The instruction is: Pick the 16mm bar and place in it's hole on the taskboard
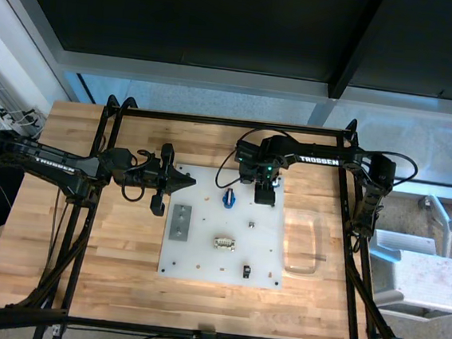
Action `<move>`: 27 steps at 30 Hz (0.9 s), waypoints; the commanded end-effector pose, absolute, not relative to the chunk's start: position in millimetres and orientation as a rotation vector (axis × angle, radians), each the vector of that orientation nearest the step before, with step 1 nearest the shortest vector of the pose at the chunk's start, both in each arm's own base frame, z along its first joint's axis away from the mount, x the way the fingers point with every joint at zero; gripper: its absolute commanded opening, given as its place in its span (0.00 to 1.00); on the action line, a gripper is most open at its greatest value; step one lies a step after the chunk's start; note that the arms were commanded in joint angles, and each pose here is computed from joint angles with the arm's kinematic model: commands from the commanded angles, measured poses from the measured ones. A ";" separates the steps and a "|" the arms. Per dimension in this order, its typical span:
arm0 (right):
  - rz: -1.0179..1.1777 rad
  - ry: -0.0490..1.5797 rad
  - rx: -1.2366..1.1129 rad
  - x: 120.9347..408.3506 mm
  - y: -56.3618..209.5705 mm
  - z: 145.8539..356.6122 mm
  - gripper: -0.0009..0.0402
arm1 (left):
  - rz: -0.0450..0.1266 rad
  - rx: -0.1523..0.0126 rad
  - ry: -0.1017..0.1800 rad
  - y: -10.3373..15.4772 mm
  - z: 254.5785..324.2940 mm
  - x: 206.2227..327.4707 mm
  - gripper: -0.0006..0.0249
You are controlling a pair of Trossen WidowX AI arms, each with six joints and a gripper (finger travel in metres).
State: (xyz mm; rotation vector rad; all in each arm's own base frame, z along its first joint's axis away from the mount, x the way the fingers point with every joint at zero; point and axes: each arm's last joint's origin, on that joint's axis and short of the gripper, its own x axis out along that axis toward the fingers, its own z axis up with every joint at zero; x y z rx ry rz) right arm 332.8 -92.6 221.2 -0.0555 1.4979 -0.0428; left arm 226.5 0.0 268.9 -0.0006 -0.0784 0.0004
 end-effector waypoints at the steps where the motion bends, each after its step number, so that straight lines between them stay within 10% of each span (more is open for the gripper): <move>1: -0.047 1.471 -0.060 329.7 -91.6 230.1 0.61 | 0.000 -0.001 -0.079 0.0 269.0 226.5 0.02; 27: -0.071 1.340 -0.078 303.9 -83.7 279.3 0.66 | 0.000 0.000 -0.079 0.0 269.0 226.5 0.02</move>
